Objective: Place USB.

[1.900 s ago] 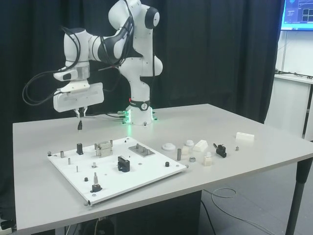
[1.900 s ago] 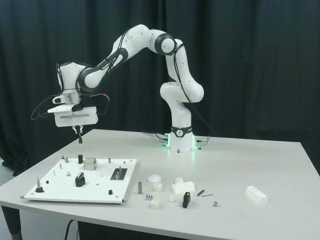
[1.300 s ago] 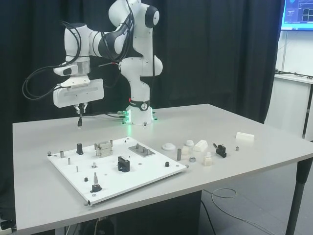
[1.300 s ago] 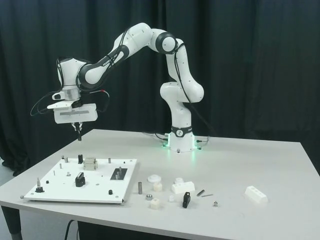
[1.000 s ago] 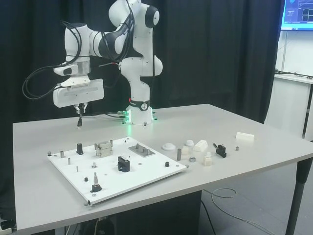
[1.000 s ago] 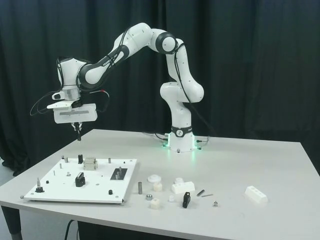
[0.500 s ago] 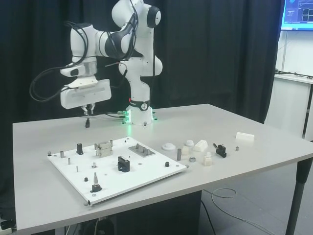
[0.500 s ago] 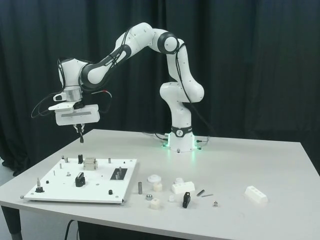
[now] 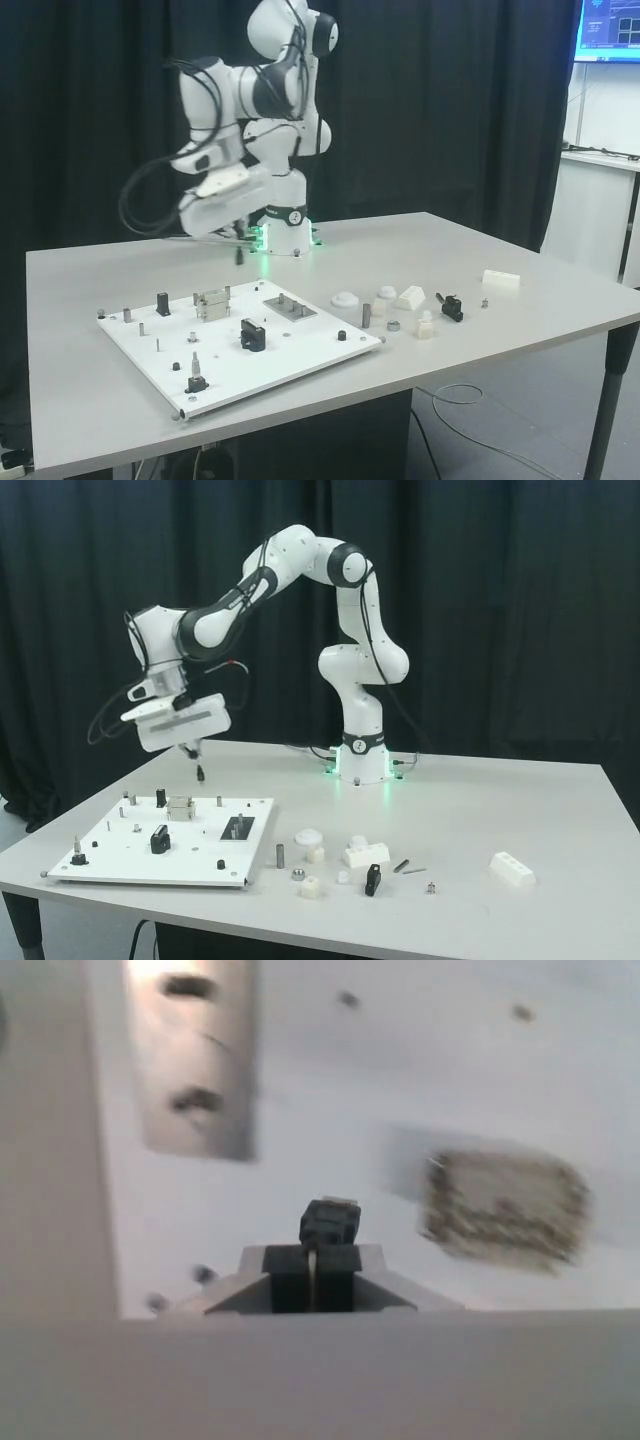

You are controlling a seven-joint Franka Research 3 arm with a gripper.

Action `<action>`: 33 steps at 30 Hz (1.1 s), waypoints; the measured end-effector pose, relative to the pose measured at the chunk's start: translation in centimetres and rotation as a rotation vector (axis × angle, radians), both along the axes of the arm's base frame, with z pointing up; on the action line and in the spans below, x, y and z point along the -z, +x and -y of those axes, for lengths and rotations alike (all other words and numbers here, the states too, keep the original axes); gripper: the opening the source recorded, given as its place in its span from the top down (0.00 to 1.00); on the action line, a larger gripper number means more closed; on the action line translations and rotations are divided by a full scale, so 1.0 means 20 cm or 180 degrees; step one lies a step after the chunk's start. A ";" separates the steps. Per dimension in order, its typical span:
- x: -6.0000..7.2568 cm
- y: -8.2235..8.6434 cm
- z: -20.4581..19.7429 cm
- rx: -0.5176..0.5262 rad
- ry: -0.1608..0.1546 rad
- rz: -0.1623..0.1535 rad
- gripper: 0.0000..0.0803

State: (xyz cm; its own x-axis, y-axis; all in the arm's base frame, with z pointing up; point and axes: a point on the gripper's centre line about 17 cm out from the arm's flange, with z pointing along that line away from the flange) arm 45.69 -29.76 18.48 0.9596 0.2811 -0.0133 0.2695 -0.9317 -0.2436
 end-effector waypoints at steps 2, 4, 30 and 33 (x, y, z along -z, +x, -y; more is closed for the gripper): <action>0.02 0.02 -0.09 -0.0004 0.0055 -0.0020 0.99; 0.03 0.05 -0.18 0.0005 0.0102 -0.0041 0.99; 0.10 0.27 -1.57 0.0081 0.0206 -0.0342 0.99; 0.11 0.28 -1.72 0.0092 0.0158 -0.0345 0.99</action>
State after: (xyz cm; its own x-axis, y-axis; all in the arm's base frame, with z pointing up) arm 51.33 4.63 16.32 0.9610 0.2563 -0.1042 0.2123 -0.9247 -0.3160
